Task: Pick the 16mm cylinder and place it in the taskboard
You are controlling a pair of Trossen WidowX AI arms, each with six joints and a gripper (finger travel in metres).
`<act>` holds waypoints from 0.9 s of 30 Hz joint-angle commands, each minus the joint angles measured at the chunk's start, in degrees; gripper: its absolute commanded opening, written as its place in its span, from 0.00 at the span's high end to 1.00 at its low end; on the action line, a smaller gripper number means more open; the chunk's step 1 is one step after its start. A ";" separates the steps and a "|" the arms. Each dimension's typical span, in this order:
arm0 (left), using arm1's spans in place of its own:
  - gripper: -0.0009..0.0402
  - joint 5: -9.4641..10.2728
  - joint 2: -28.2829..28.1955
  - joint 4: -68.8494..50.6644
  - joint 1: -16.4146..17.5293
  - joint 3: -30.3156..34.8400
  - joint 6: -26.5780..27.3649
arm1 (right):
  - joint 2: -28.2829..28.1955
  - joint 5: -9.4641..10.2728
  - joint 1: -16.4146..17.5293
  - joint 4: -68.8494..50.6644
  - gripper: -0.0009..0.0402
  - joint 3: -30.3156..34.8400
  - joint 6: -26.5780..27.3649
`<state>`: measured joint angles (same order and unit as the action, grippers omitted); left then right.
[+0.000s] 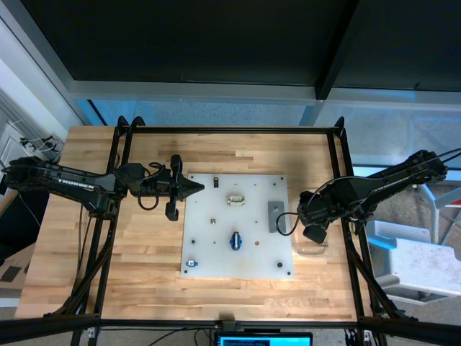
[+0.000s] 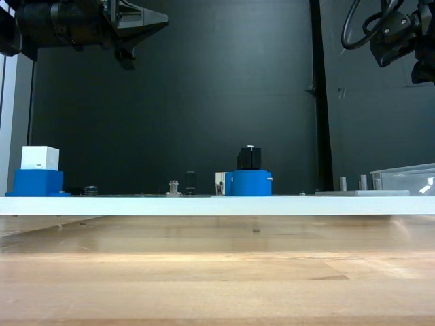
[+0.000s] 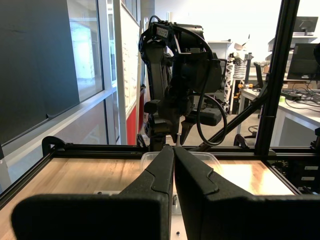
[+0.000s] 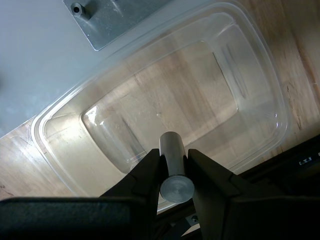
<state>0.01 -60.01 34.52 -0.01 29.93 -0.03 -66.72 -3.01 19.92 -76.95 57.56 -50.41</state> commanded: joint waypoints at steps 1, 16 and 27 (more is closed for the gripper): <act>0.98 0.00 0.00 0.00 0.00 0.02 -0.02 | 0.00 -0.46 0.00 0.04 0.92 -0.04 -0.02; 0.98 0.00 0.00 0.00 0.00 0.02 -0.02 | -2.45 -0.46 -0.02 3.96 0.92 -0.04 8.70; 0.98 0.00 0.00 0.00 0.02 0.02 -0.02 | -8.61 -0.50 -0.02 5.66 0.92 3.91 12.70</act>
